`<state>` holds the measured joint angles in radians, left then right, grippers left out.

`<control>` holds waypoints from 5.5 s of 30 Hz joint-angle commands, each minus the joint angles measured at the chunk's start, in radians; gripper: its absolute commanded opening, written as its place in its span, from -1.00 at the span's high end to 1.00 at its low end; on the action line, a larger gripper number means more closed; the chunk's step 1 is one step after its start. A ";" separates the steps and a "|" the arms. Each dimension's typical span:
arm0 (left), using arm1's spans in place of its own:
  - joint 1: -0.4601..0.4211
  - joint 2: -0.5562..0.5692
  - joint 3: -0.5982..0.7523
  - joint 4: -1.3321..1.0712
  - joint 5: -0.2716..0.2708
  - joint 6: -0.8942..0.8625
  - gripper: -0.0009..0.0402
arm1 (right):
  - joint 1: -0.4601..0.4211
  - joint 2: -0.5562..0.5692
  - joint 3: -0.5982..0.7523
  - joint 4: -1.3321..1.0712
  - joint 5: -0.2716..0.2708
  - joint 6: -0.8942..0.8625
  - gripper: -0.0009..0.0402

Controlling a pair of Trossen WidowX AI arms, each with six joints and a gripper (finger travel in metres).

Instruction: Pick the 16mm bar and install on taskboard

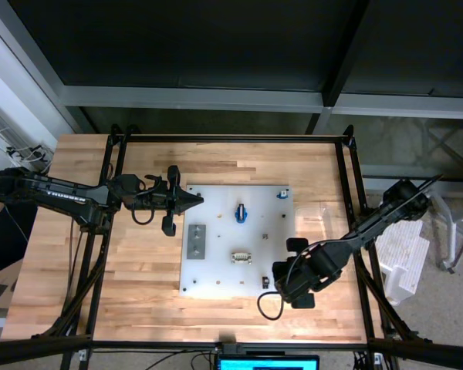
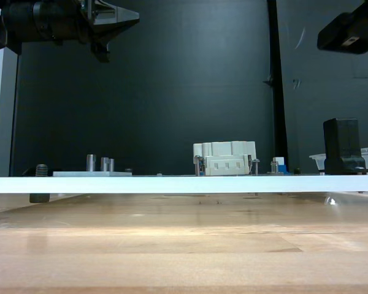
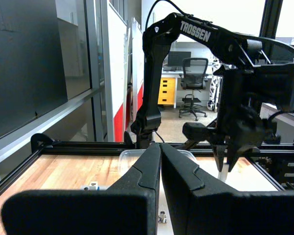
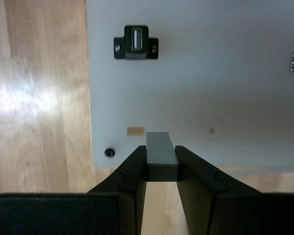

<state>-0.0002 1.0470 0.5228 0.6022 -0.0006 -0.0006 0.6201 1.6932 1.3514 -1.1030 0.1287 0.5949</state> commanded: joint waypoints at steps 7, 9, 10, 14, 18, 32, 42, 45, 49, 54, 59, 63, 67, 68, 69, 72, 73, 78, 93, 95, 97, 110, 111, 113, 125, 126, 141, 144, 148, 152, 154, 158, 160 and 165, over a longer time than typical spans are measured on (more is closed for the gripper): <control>0.000 0.000 0.000 0.000 0.000 0.000 0.96 | 0.004 0.040 -0.001 0.017 -0.005 -0.024 0.95; 0.000 0.000 0.000 0.000 0.000 0.000 0.96 | 0.005 0.055 -0.001 0.018 -0.030 -0.024 0.95; 0.000 0.000 0.000 0.000 0.000 0.000 0.96 | 0.006 0.061 -0.001 0.022 -0.037 -0.023 0.95; 0.000 0.000 0.000 0.000 0.000 0.000 0.96 | 0.007 0.066 -0.002 0.034 -0.041 0.000 0.95; 0.000 0.000 0.000 0.000 0.000 0.000 0.96 | 0.010 0.066 -0.011 0.046 -0.042 0.009 0.95; 0.000 0.000 0.000 0.000 0.000 0.000 0.96 | 0.014 0.065 -0.055 0.104 -0.040 0.026 0.95; 0.000 0.000 0.000 0.000 0.000 0.000 0.96 | 0.016 0.066 -0.068 0.120 -0.033 0.024 0.95; 0.000 0.000 0.000 0.000 0.000 0.000 0.96 | 0.016 0.066 -0.069 0.121 -0.024 0.025 0.95; 0.000 0.000 0.000 0.000 0.000 0.000 0.96 | 0.016 0.066 -0.068 0.122 -0.024 0.026 0.95; 0.000 0.000 0.000 0.000 0.000 0.000 0.96 | 0.017 0.066 -0.069 0.122 -0.024 0.026 0.95; 0.000 0.000 0.000 0.000 0.000 0.000 0.96 | 0.018 0.066 -0.068 0.117 -0.025 0.027 0.95; 0.000 0.000 0.000 0.000 0.000 0.000 0.96 | 0.020 0.065 -0.069 0.113 -0.027 0.030 0.95; 0.000 0.000 0.000 0.000 0.000 0.000 0.96 | 0.020 0.065 -0.068 0.113 -0.027 0.030 0.95; 0.000 0.000 0.000 0.000 0.000 0.000 0.96 | 0.021 0.065 -0.068 0.113 -0.027 0.030 0.95; 0.000 0.000 0.000 0.000 0.000 0.000 0.96 | 0.021 0.065 -0.068 0.113 -0.028 0.031 0.95; 0.000 0.000 0.000 0.000 0.000 0.000 0.96 | 0.022 0.065 -0.068 0.113 -0.027 0.035 0.95; 0.000 0.000 0.000 0.000 0.000 0.000 0.96 | 0.022 0.065 -0.068 0.113 -0.027 0.034 0.95; 0.000 0.000 0.000 0.000 0.000 0.000 0.96 | 0.023 0.065 -0.068 0.113 -0.027 0.034 0.95; 0.000 0.000 0.000 0.000 0.000 0.000 0.96 | 0.026 0.065 -0.068 0.103 -0.044 0.071 0.95; 0.000 0.000 0.000 0.000 0.000 0.000 0.96 | 0.026 0.065 -0.068 0.102 -0.043 0.072 0.95; 0.000 0.000 0.000 0.000 0.000 0.000 0.96 | 0.027 0.065 -0.068 0.101 -0.043 0.074 0.95; 0.000 0.000 0.000 0.000 0.000 0.000 0.96 | 0.028 0.065 -0.068 0.103 -0.042 0.057 0.95; 0.000 0.000 0.000 0.000 0.000 0.000 0.96 | 0.028 0.065 -0.068 0.103 -0.042 0.051 0.95; 0.000 0.000 0.000 0.000 0.000 0.000 0.96 | 0.028 0.065 -0.068 0.103 -0.041 0.051 0.95; 0.000 0.000 0.000 0.000 0.000 0.000 0.96 | 0.028 0.065 -0.068 0.103 -0.024 0.043 0.95; 0.000 0.000 0.000 0.000 0.000 0.000 0.96 | 0.028 0.065 -0.068 0.103 -0.024 0.043 0.95; 0.000 0.000 0.000 0.000 0.000 0.000 0.96 | 0.030 0.065 -0.068 0.105 -0.026 0.043 0.95; 0.000 0.000 0.000 0.000 0.000 0.000 0.96 | 0.032 0.065 -0.068 0.106 -0.026 0.043 0.95; 0.000 0.000 0.000 0.000 0.000 0.000 0.96 | 0.033 0.065 -0.068 0.107 -0.026 0.043 0.95; 0.000 0.000 0.000 0.000 0.000 0.000 0.96 | 0.034 0.065 -0.068 0.107 -0.026 0.043 0.95; 0.000 0.000 0.000 0.000 0.000 0.000 0.96 | 0.034 0.065 -0.069 0.107 -0.026 0.042 0.95; 0.000 0.000 0.000 0.000 0.000 0.000 0.96 | 0.035 0.065 -0.072 0.109 -0.024 0.040 0.95; 0.000 0.000 0.000 0.000 0.000 0.000 0.96 | 0.035 0.065 -0.078 0.114 -0.025 0.040 0.95; 0.000 0.000 0.000 0.000 0.000 0.000 0.96 | 0.035 0.065 -0.087 0.122 -0.025 0.040 0.95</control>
<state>-0.0002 1.0466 0.5228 0.6018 -0.0006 -0.0002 0.6548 1.7550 1.2678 -0.9791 0.1043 0.6342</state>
